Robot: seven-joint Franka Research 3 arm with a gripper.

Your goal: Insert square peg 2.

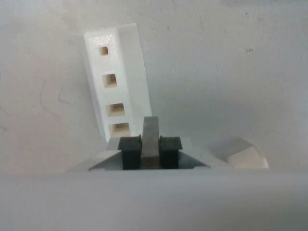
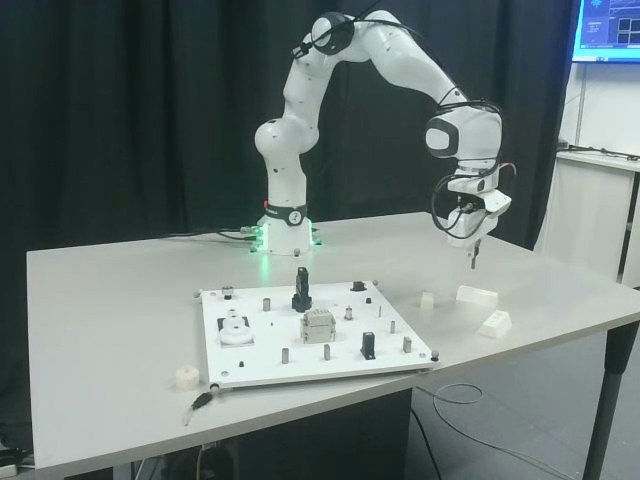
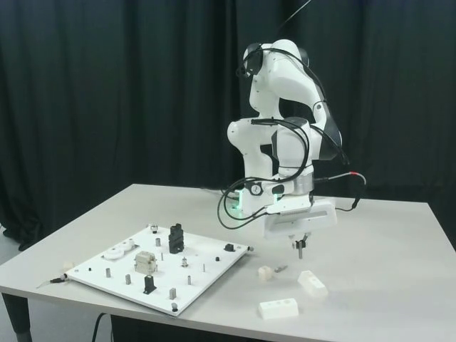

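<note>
My gripper point(image 1: 150, 153) is shut on a grey square peg point(image 1: 150, 134), which stands upright between the black fingers point(image 1: 130, 151). Past the peg's tip, a white block point(image 1: 115, 82) with a row of several square holes lies on the grey table. In the first room view the gripper point(image 2: 472, 250) hangs above this block point(image 2: 477, 295) with the peg point(image 2: 473, 263) pointing down, well clear of it. The second room view shows the gripper point(image 3: 300, 244) a short way above the block point(image 3: 312, 283).
A second white block point(image 2: 495, 324) point(image 3: 278, 308) lies nearer the table's front edge. A small white cube point(image 2: 427, 299) point(image 3: 265, 273) sits beside them. The white assembly board point(image 2: 260, 352) point(image 3: 206, 274) with several parts lies further along the table. A white piece point(image 1: 248, 156) lies beside the gripper.
</note>
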